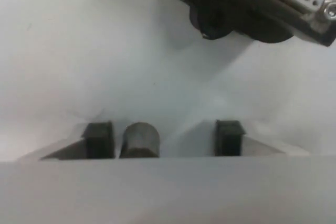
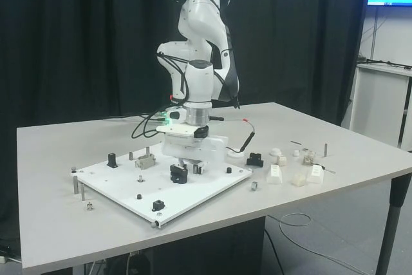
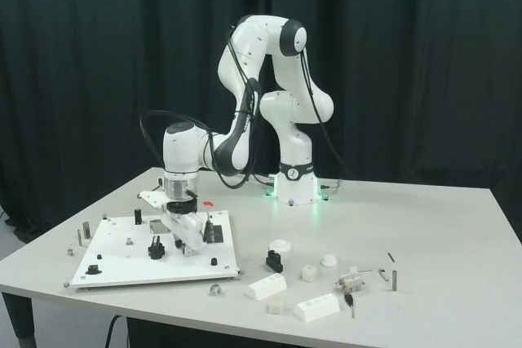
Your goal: Remove round peg 4.
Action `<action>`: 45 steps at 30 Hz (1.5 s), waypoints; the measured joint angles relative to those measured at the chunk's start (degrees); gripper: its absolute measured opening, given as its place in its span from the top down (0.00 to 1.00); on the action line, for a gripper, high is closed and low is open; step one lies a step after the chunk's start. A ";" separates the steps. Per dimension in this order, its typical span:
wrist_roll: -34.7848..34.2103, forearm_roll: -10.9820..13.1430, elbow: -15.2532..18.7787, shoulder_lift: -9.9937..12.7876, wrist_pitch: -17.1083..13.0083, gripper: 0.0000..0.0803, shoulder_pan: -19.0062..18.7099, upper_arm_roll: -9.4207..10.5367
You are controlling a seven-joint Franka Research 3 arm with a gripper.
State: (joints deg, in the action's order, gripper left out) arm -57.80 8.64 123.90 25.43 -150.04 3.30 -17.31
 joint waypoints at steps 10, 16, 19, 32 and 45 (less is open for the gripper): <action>1.65 2.03 -0.25 0.15 0.06 0.70 -0.09 0.69; 3.43 2.25 -0.28 0.16 0.06 0.82 -0.05 0.70; 3.95 2.26 -0.29 0.16 0.06 0.82 -0.04 0.70; 5.51 2.29 -0.34 0.15 0.05 0.82 -0.04 0.64; 5.87 2.28 -0.41 -1.30 1.77 0.82 -0.05 0.35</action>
State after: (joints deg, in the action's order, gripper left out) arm -51.93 10.92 123.49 24.13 -148.26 3.26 -16.97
